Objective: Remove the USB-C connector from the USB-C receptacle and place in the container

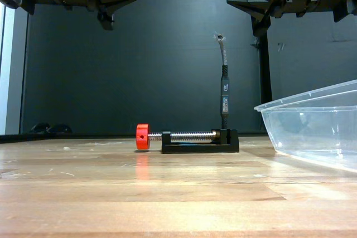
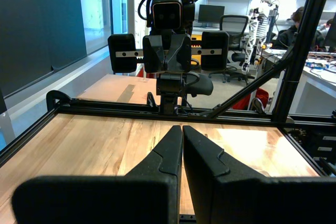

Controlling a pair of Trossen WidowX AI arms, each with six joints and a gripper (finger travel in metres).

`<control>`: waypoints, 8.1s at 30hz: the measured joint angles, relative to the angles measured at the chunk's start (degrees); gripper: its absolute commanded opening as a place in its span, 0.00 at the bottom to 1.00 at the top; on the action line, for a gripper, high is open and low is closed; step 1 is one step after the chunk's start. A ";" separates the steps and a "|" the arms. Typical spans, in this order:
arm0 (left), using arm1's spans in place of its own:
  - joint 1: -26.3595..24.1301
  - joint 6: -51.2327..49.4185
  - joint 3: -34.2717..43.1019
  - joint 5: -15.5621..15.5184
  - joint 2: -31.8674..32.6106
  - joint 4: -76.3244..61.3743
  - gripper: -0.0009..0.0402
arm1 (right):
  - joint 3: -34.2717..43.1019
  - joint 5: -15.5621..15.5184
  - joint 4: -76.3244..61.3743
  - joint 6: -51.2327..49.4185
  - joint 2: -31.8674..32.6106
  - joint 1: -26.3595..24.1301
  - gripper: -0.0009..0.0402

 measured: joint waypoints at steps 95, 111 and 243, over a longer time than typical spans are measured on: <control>-0.02 0.02 -0.02 -0.02 0.02 0.00 0.02 | 49.13 8.15 -73.37 7.04 44.78 15.13 0.02; -0.02 0.00 -0.02 -0.02 0.02 0.00 0.02 | 55.98 7.98 -80.63 6.45 42.07 15.13 0.02; -0.02 0.02 -0.02 -0.02 0.00 -0.02 0.02 | 25.94 2.69 -81.18 -37.83 25.18 -8.15 0.56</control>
